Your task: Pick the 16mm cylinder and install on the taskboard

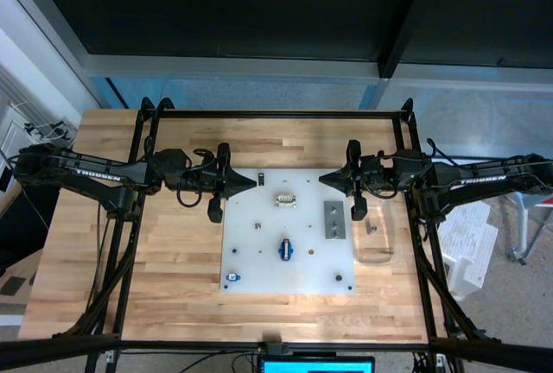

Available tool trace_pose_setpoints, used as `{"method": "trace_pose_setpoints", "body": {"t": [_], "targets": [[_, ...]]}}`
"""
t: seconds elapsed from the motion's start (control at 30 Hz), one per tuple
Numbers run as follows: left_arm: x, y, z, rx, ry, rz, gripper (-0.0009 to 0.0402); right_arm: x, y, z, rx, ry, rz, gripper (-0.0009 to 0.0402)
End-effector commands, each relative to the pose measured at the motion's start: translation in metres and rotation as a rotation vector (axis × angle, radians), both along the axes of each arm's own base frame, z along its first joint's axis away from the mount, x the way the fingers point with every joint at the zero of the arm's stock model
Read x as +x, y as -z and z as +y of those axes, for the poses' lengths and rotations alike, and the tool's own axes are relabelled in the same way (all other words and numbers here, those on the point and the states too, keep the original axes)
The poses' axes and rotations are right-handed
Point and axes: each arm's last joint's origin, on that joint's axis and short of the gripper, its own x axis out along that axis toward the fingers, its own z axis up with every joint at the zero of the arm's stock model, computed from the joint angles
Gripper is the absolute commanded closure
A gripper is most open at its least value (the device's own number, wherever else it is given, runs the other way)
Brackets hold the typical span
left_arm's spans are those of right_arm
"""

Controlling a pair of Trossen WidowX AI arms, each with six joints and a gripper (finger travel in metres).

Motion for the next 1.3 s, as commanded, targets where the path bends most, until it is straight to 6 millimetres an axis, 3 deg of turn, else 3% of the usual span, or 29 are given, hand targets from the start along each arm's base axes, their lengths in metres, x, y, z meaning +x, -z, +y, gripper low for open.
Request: {"method": "trace_pose_setpoints", "body": {"t": [0.03, 1.3], "targets": [[0.0001, -0.0001, 0.0000, 0.000, 0.000, 0.000, 0.0393, 0.0001, 0.0000, 0.0000, 0.000, 0.000, 0.000, 0.0393], [0.0001, -0.0001, 0.0000, 0.000, 0.000, 0.000, 0.0393, -0.0017, 0.0010, 0.0022, 0.053, -0.066, 0.028, 0.0393]]}}
